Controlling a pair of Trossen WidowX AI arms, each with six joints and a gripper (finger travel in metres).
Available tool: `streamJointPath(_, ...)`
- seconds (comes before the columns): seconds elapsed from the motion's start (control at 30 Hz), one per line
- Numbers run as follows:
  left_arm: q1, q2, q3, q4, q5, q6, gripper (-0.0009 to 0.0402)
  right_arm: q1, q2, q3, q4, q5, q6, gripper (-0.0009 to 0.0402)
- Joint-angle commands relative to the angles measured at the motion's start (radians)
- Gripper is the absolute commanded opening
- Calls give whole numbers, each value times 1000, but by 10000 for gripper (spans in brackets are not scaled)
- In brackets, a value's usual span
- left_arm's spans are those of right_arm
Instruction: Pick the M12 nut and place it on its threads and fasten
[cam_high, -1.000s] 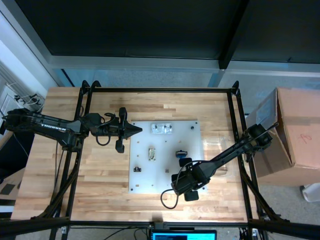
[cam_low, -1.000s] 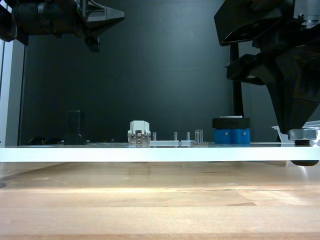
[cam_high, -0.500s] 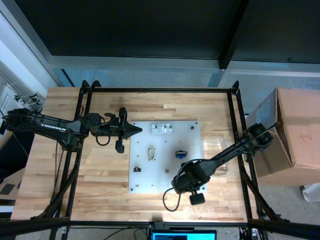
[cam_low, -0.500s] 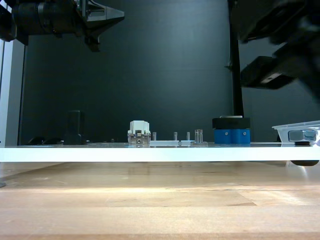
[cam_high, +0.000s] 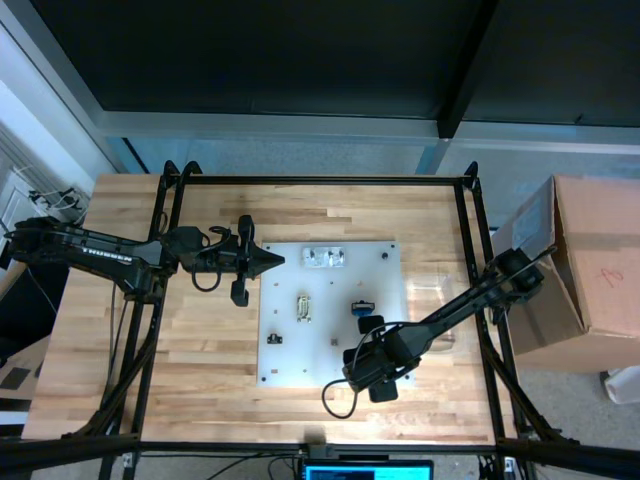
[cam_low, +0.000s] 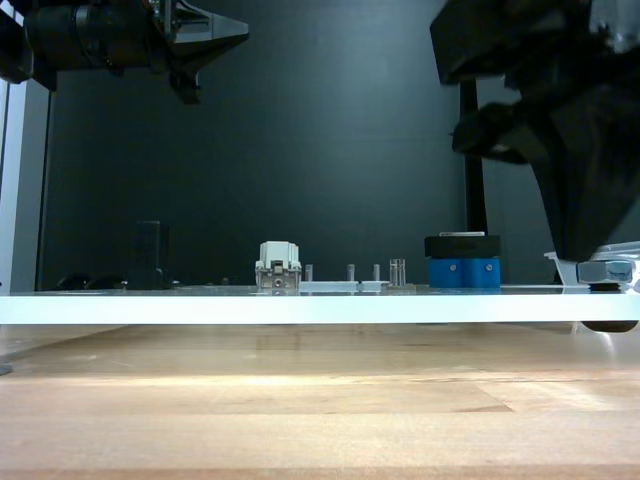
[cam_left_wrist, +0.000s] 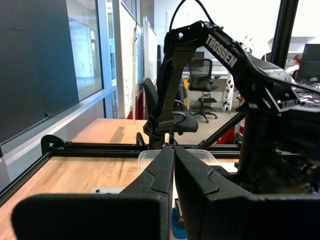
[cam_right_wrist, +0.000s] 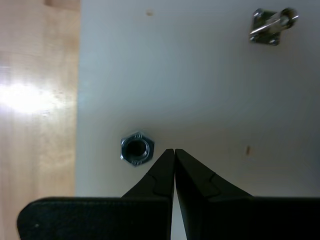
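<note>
The right gripper's fingers (cam_right_wrist: 161, 175) are pressed tip to tip with nothing between them, and the M12 nut (cam_right_wrist: 136, 148) lies just beside the tips, not in them. It sits on its stud (cam_low: 601, 286) near the near right edge of the white board (cam_high: 300, 350), a sliver of black showing under it, in the same place as a second ago. What has changed is the right gripper (cam_right_wrist: 174, 151). Half a second ago it was lifted and swung off the nut, and now it is back down over it, much as it stood a second ago. We judge this to be a reset between turns: fastening is under way, and the fingers must open and take the nut again before turning it further. The left gripper (cam_left_wrist: 173, 155), fingers also closed together, hangs unmoved, high over the board's far left edge above the table (cam_high: 200, 350).
</note>
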Motion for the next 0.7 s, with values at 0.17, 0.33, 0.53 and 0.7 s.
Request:
streamJointPath(0.17,0,0,0,0,0,0,0,-1,-6,10,-34,-295,-50,0)
streamJointPath(0.33,0,0,0,0,0,0,0,-1,-21,15,-58,-348,-60,0)
streamJointPath(0.53,0,0,0,0,0,0,0,-2,-22,15,-58,-167,-28,0)
streamJointPath(0.7,0,2,0,0,0,0,0,-4,-22,15,-51,-32,-27,0)
